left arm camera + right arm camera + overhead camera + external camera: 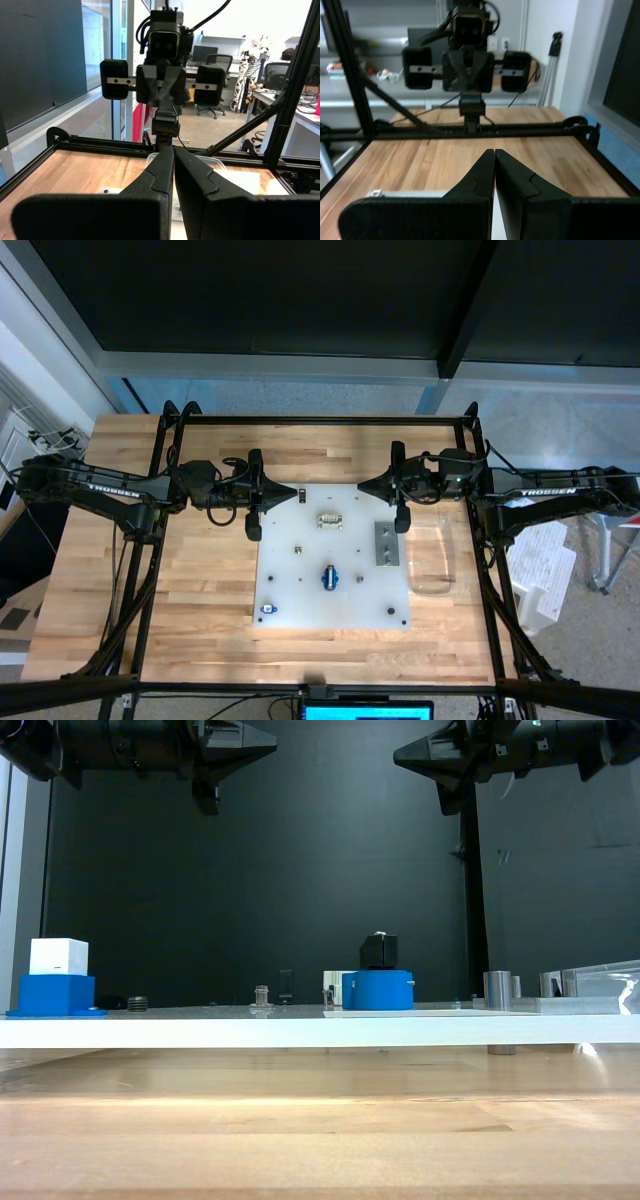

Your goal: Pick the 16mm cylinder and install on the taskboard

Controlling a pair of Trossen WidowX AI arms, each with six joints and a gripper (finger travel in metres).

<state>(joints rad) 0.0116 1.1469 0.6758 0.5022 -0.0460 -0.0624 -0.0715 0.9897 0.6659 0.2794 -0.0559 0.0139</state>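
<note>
Both left end effector [297, 492] and right end effector [362, 487] are held closed above the taskboard [300, 605]; pick-up is judged pending, with opening and descent onto the 16mm cylinder [360, 579] required.

Clear plastic tray [432, 591], wooden table [200, 590], black frame [320, 421]

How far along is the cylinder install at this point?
Possibly done: the 16mm cylinder stands upright on the taskboard, though seating is unclear. In hand: nothing; left claw and right claw are shut, high over the board's far corners. Left: perhaps only seating it.
</note>
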